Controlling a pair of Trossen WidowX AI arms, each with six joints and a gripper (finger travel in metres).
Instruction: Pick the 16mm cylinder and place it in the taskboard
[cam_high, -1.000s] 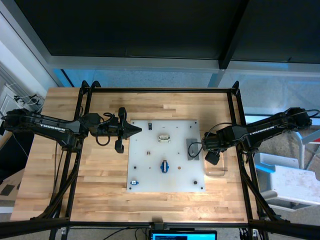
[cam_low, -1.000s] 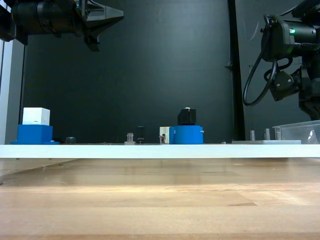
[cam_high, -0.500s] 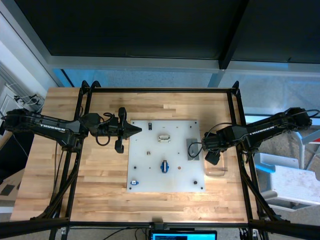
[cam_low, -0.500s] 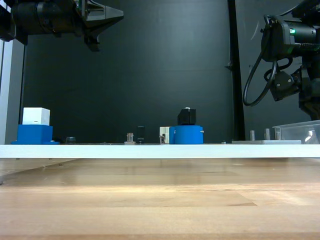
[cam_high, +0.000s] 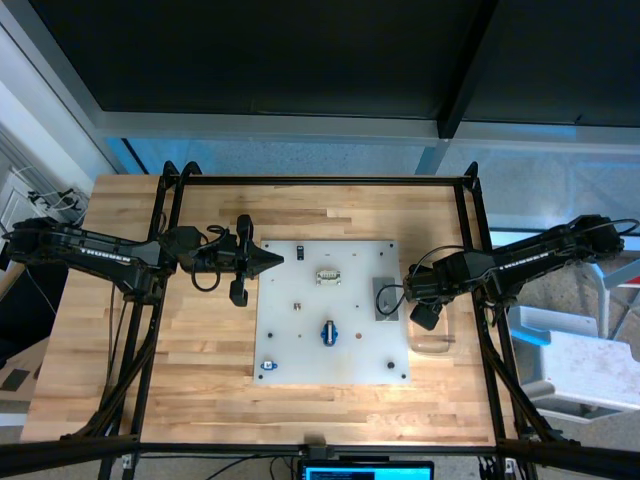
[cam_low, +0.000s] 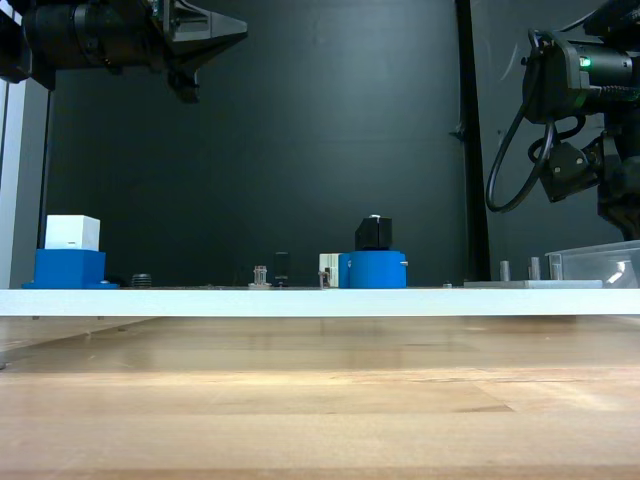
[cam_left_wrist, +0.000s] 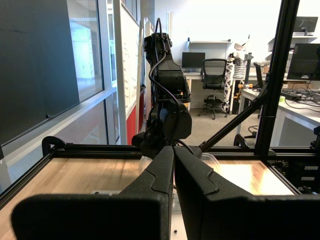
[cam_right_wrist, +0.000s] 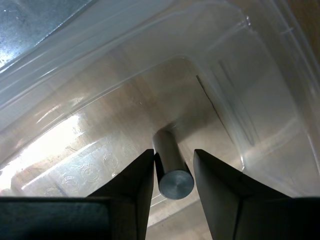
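Note:
The 16mm cylinder (cam_right_wrist: 171, 165), a short dark-grey metal peg, stands between the fingers of my right gripper (cam_right_wrist: 173, 159) inside the clear plastic tray (cam_right_wrist: 240, 100). Both fingers press against its sides, so the gripper is shut on it. In the high view my right gripper (cam_high: 420, 306) points down over the tray (cam_high: 440, 346), just off the right edge of the white taskboard (cam_high: 300, 340); the peg is hidden there. My left gripper (cam_high: 275, 258) hangs shut and empty above the board's left edge, high in the low view (cam_low: 240, 27).
On the board stand a blue round fitting (cam_high: 328, 332), a grey block (cam_high: 386, 297), a white connector (cam_high: 327, 275) and a white cube on a blue base (cam_low: 72, 250). A black frame surrounds the wooden table.

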